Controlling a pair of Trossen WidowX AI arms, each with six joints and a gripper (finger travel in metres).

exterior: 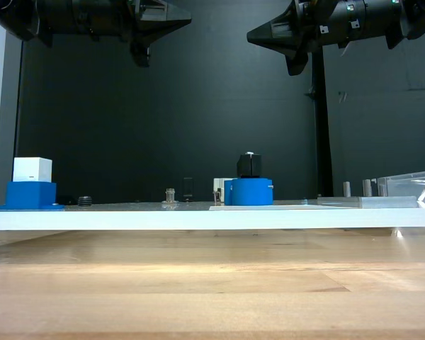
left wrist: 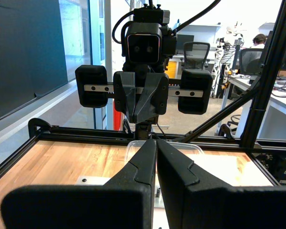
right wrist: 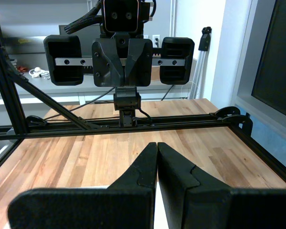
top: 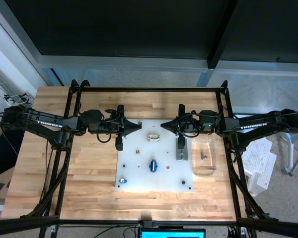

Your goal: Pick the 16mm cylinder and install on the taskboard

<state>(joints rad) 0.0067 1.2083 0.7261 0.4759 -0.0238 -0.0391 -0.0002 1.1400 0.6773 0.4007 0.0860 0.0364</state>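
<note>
Two pincers were held high above the taskboard's [top: 139,173] far edge, tips facing and near each other: the left pincer [top: 139,126] and the right pincer [top: 163,125]. Each was shown pressed together in its wrist view. Open room beneath them was shown by the low view. In the high view, the 16mm cylinder [top: 203,156] was made out inside the clear tray [top: 211,171], toward the desk's [top: 64,188] right edge.
</note>
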